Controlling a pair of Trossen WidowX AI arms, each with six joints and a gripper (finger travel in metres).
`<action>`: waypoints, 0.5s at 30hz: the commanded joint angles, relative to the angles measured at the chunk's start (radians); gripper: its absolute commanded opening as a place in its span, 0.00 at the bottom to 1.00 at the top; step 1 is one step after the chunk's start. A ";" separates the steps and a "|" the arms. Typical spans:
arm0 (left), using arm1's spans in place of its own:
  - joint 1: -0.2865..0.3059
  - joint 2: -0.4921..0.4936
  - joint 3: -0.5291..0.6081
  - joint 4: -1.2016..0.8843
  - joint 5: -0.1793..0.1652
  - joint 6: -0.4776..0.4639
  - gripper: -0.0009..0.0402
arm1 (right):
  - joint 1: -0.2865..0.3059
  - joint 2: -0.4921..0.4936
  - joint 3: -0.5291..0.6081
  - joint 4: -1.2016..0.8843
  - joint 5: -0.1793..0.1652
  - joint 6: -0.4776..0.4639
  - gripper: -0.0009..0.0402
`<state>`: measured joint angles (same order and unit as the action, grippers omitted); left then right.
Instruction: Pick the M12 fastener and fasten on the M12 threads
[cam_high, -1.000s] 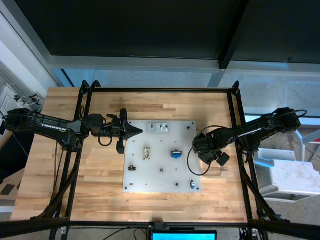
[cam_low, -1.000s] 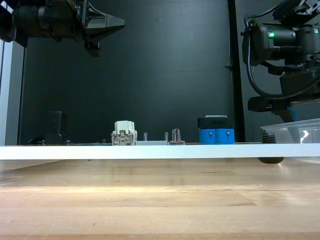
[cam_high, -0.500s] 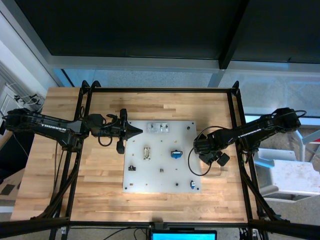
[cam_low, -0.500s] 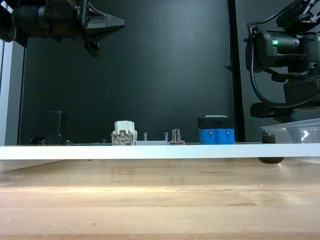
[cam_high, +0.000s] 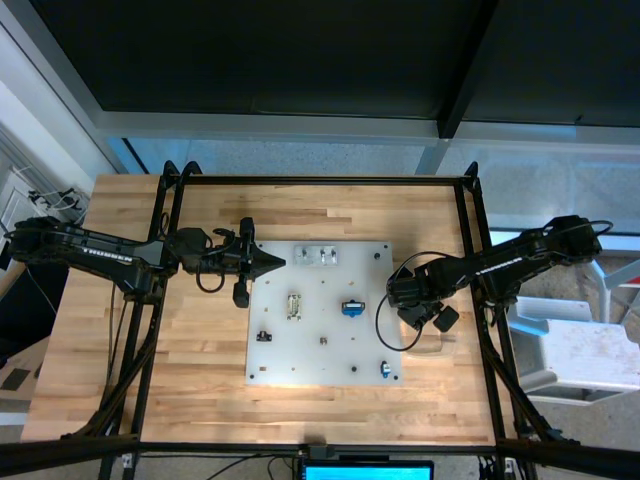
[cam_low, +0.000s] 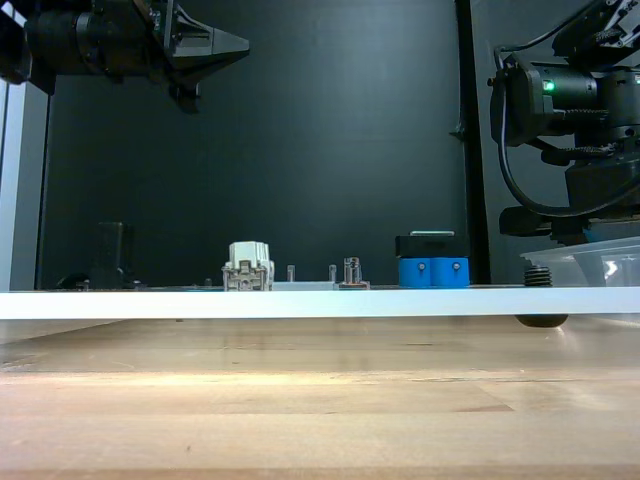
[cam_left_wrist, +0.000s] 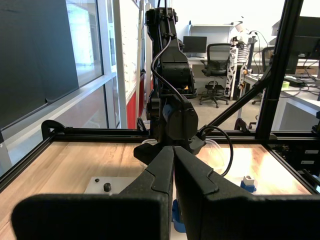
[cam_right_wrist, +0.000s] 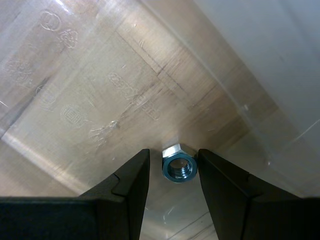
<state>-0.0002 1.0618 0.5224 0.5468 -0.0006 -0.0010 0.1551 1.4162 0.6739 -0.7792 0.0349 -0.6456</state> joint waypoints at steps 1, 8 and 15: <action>0.000 0.000 0.000 0.000 0.000 0.000 0.02 | 0.000 0.000 0.000 0.000 0.000 0.000 0.31; 0.000 0.000 0.000 0.000 0.000 0.000 0.02 | 0.000 0.000 -0.004 0.006 0.000 0.000 0.24; 0.000 0.000 0.000 0.000 0.000 0.000 0.02 | 0.000 0.000 -0.004 0.010 0.000 0.000 0.14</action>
<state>-0.0002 1.0622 0.5224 0.5468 -0.0006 -0.0006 0.1547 1.4158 0.6697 -0.7708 0.0364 -0.6456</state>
